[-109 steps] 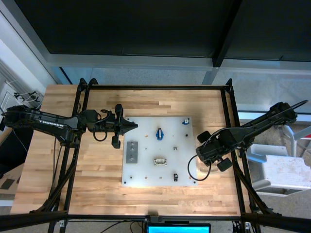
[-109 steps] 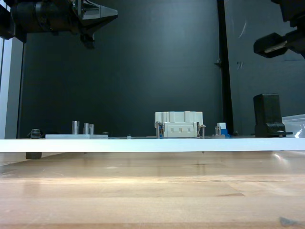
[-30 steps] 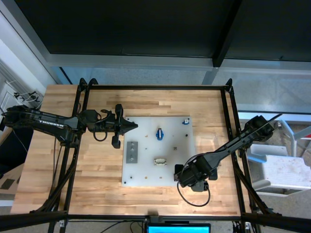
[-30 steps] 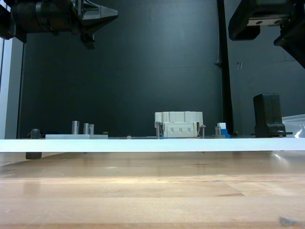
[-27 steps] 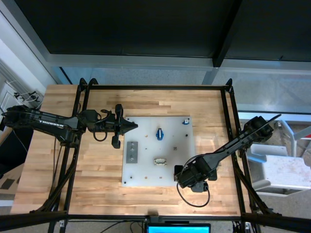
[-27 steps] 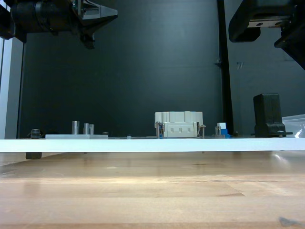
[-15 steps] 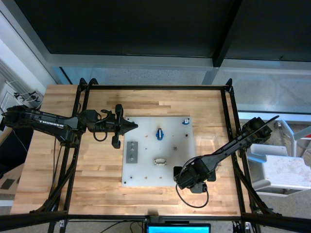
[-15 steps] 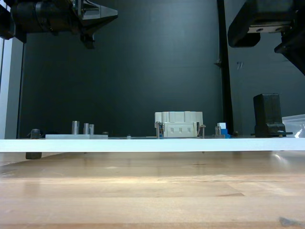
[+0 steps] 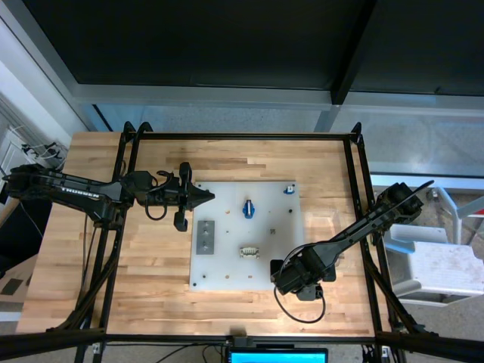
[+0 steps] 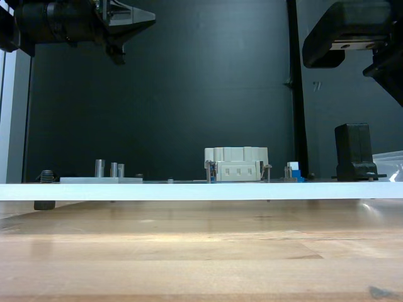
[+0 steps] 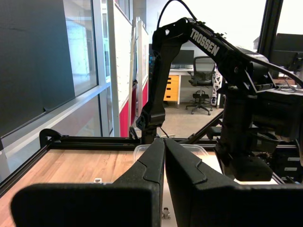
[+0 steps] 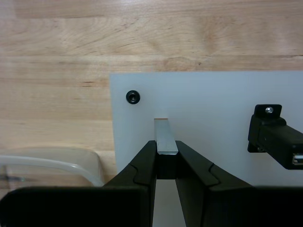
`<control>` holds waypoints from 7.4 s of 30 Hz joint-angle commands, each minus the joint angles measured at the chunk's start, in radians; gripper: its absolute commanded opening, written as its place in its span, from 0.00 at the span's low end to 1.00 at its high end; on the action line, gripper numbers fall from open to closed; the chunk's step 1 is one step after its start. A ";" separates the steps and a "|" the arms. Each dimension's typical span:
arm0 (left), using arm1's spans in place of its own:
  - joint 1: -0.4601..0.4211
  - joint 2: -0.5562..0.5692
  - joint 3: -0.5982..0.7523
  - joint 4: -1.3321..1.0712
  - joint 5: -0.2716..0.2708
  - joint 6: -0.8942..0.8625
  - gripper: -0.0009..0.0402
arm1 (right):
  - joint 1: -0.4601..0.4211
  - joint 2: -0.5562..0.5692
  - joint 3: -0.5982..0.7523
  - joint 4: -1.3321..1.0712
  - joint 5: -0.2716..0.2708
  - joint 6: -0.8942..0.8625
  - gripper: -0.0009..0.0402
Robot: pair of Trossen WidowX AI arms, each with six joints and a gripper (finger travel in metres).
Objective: Pick the 16mm bar and place in it's hole on the taskboard
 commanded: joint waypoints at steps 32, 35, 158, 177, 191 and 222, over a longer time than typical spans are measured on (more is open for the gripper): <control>0.000 0.000 0.000 0.000 0.000 0.000 0.02 | 0.005 -0.001 -0.021 0.016 -0.036 -0.036 0.02; 0.000 0.000 0.000 0.000 0.000 0.000 0.02 | 0.004 -0.003 -0.021 0.020 -0.044 -0.042 0.02; 0.000 0.000 0.000 0.000 0.000 0.000 0.02 | -0.022 -0.197 -0.075 -0.028 0.044 0.030 0.41; 0.000 0.000 0.000 0.000 0.000 0.000 0.02 | -0.017 -0.197 -0.075 -0.027 0.044 0.031 0.41; 0.000 0.000 0.000 0.000 0.000 0.000 0.02 | -0.015 -0.197 -0.075 -0.027 0.044 0.031 0.41; 0.000 0.000 0.000 0.000 0.000 0.000 0.02 | -0.015 -0.197 -0.075 -0.026 0.044 0.031 0.41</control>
